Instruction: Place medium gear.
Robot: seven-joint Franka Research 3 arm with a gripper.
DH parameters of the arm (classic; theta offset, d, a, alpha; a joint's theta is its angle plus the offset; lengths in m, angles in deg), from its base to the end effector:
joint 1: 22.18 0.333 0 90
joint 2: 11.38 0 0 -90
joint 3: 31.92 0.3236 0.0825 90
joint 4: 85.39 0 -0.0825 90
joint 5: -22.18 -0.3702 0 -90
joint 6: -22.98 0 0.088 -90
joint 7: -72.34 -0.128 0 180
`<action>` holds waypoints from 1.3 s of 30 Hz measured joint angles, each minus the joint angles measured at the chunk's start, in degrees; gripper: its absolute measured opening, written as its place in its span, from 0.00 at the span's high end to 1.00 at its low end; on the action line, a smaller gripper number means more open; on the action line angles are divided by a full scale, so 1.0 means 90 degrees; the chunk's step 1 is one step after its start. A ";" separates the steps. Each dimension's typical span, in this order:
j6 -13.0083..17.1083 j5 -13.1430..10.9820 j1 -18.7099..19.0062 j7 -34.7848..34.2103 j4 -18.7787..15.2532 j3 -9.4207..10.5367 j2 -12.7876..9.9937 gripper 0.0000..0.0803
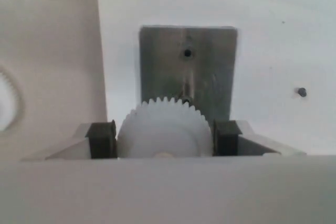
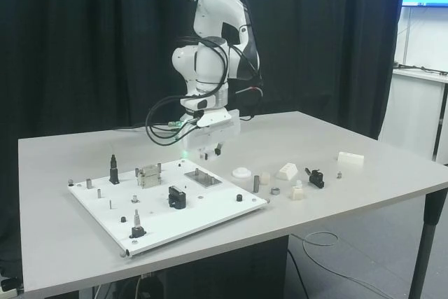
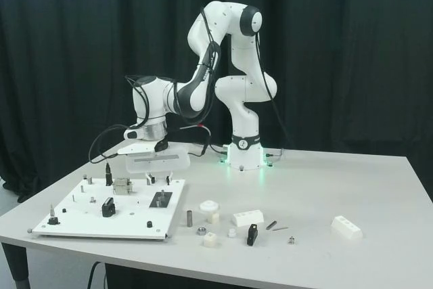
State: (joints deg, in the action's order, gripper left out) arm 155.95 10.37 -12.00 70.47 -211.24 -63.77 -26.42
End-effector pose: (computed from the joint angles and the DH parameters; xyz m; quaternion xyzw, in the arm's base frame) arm 0.4987 -0.1911 0.2704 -0.9615 0.2712 0.0434 0.0106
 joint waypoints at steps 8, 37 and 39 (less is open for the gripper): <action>-0.0137 -0.0132 0.0244 -0.0162 -0.0019 0.0075 0.0000 0.51; 0.0329 -0.0492 0.1649 -0.1653 -0.1106 0.0585 0.0176 0.51; 0.0443 -0.0492 0.1692 -0.1749 -0.1196 0.0662 0.0190 0.51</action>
State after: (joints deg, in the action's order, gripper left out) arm 159.93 5.93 3.23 54.72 -222.01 -57.81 -24.71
